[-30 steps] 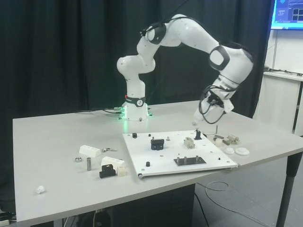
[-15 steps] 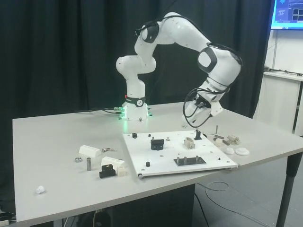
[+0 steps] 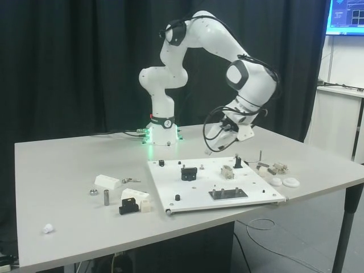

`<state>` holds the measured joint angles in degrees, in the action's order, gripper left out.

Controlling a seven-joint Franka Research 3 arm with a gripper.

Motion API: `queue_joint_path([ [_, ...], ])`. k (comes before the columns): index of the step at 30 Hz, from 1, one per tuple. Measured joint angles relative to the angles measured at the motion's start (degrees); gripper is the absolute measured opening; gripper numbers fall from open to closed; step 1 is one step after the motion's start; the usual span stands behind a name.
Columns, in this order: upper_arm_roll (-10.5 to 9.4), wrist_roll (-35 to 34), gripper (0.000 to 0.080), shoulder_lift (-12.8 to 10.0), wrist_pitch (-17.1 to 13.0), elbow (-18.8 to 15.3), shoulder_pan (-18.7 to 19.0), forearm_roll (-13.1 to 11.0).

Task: Remove square peg 2.

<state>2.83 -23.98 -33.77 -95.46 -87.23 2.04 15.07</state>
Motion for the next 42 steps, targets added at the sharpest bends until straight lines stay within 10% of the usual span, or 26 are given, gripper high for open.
queue_joint_path([
  [16, 1.06, -2.76, 0.0800, 8.48, -10.62, -13.46, -2.74, -0.54],
  [42, 8.33, -4.76, 0.0800, 19.16, -23.75, -29.93, -3.09, -12.15],
])
